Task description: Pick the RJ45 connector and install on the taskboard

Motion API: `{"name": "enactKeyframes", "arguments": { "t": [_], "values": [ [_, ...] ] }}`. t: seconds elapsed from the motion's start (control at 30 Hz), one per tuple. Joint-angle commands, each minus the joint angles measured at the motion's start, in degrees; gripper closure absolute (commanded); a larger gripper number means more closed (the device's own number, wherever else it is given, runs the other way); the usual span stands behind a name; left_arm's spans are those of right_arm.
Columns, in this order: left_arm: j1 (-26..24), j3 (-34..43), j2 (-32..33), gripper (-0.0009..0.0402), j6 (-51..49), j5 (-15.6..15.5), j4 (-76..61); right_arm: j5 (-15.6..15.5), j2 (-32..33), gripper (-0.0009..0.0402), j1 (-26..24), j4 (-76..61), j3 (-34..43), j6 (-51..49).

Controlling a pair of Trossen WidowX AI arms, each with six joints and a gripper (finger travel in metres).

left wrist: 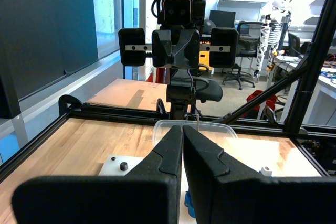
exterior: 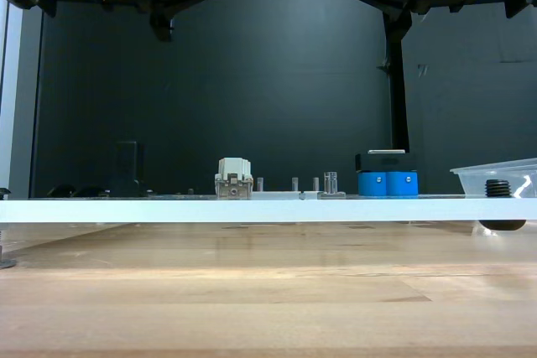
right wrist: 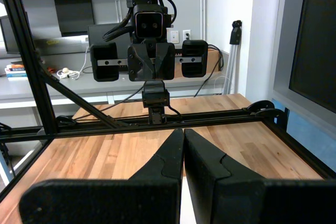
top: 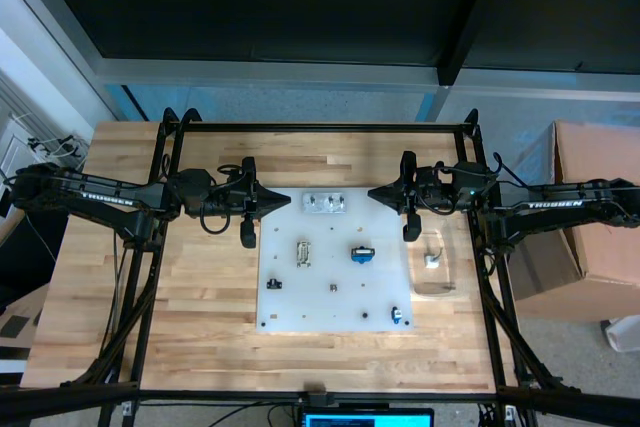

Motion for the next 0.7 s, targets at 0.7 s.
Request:
{"name": "enactKeyframes", "arguments": {
  "t": [0.7],
  "values": [
    [0.0, 0.0, 0.0, 0.0393, 0.0, 0.0, 0.0, -1.7, -3.6, 0.0394, 3.6, -26.8, 6.9, 1.6]
  ]
}}
